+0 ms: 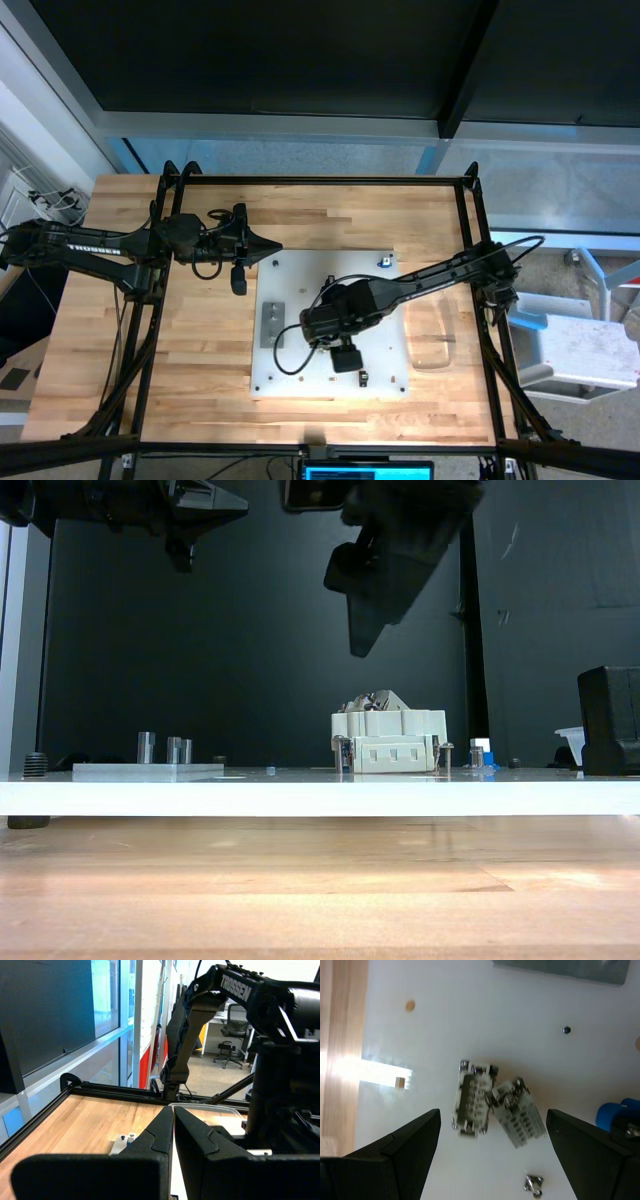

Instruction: Pick the HAN10E connector and install in the HAN10E hub

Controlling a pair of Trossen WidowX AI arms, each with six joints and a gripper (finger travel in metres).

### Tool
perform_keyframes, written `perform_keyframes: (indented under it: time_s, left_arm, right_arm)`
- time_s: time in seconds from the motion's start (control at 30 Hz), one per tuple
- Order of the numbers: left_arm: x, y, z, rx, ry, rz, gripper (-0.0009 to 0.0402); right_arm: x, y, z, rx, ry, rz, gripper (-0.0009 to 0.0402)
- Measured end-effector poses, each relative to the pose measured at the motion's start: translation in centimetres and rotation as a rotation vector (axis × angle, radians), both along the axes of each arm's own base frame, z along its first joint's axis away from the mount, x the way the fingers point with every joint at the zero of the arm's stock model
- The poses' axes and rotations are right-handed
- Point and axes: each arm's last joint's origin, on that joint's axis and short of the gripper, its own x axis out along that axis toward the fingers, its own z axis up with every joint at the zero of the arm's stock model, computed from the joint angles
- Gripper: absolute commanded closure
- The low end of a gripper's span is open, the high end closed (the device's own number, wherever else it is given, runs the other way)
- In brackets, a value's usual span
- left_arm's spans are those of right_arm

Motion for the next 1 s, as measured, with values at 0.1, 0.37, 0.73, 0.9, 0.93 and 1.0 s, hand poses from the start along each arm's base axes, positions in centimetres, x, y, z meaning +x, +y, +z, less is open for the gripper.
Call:
perform_keyframes:
  time_s: [0.1, 0.37, 0.73, 0.9, 0.93, 1.0]
  left_arm:
    - [0.0, 0.0, 0.0, 0.0, 0.0, 0.0, 0.0393]
    - [0.0, 0.0, 0.0, 0.0, 0.001, 0.0, 0.0392]
    - [0.0, 0.0, 0.0, 0.0, 0.001, 0.0, 0.0392]
    - [0.0, 0.0, 0.0, 0.0, 0.001, 0.0, 0.0393]
    - [0.0, 0.0, 0.0, 0.0, 0.001, 0.0, 0.0392]
    - [0.0, 0.0, 0.0, 0.0, 0.002, 0.0, 0.0392]
  right_arm:
    - [-0.8, -0.2, 0.2, -0.009, -0.013, 0.044, 0.0103]
    - [-2.9, -1.0, 0.4, -0.023, -0.047, 0.112, 0.0113]
    - [-5.7, -2.0, -0.6, -0.009, -0.111, 0.109, 0.0114]
    - [-6.1, -2.1, -0.8, -0.016, -0.116, 0.131, 0.0114]
    - [-6.1, -2.1, -0.8, -0.017, -0.117, 0.135, 0.0114]
    - [-6.1, -2.1, -0.8, -0.021, -0.122, 0.149, 0.0114]
